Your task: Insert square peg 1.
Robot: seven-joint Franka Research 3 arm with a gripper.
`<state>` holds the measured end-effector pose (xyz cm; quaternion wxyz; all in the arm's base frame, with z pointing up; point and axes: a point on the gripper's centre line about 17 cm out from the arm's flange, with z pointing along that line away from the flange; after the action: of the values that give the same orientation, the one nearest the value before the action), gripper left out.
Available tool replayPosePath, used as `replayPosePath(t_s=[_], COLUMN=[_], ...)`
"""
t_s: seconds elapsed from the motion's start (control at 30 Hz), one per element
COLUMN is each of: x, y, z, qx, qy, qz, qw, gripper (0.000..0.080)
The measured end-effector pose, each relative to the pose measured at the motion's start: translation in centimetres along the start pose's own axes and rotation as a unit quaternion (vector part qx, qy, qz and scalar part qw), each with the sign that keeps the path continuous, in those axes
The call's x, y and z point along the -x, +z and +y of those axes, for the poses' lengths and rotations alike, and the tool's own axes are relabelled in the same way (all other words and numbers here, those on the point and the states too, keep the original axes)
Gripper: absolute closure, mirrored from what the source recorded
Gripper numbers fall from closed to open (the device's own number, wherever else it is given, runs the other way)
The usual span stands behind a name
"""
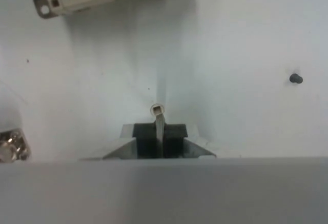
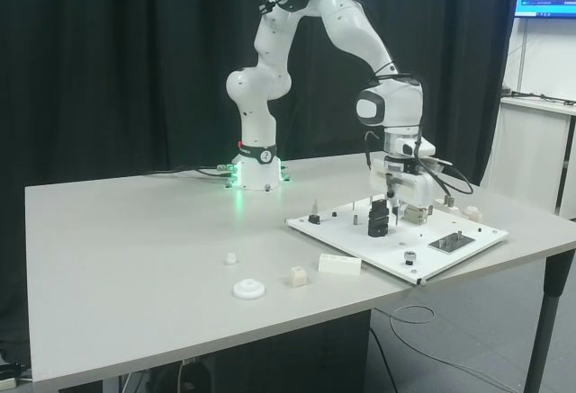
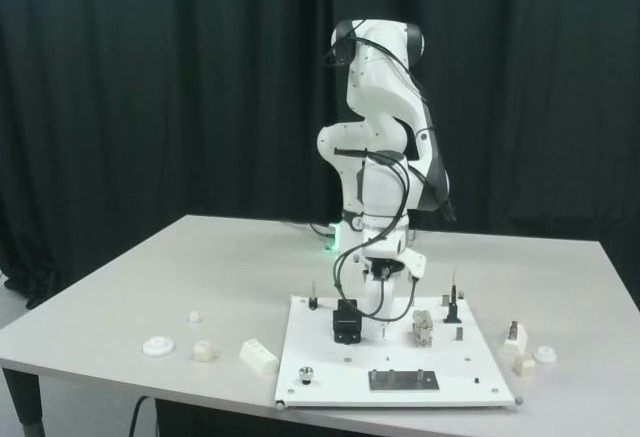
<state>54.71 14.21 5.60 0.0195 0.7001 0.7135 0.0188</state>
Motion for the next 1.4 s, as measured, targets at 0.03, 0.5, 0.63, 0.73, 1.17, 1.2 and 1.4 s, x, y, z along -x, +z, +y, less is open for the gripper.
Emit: replayPosePath(t_s=[0.03,0.5,0.63,0.73,1.17,1.2,1.4], x=[0.0,-0.25,-0.33,-0.36,-0.66,-0.67,-0.65], y=[0.03,0.43,0.46,0.46,0.48,0.48,0.48], z=[-0.02,-0.31,-0.35,-0.36,-0.5,-0.52,-0.53], qx=[0.0,-0.004,-0.004,-0.004,-0.006,-0.006,-0.006], qy=[0.0,-0.003,-0.003,-0.004,-0.006,-0.006,-0.005], qz=[0.0,-0.001,-0.001,0.0,0.0,0.0,0.001], qw=[1.0,1.0,1.0,1.0,1.0,1.0,1.0], gripper=[0.0777,0.0777,0.0777,0.0777,0.0777,0.0777,0.0777])
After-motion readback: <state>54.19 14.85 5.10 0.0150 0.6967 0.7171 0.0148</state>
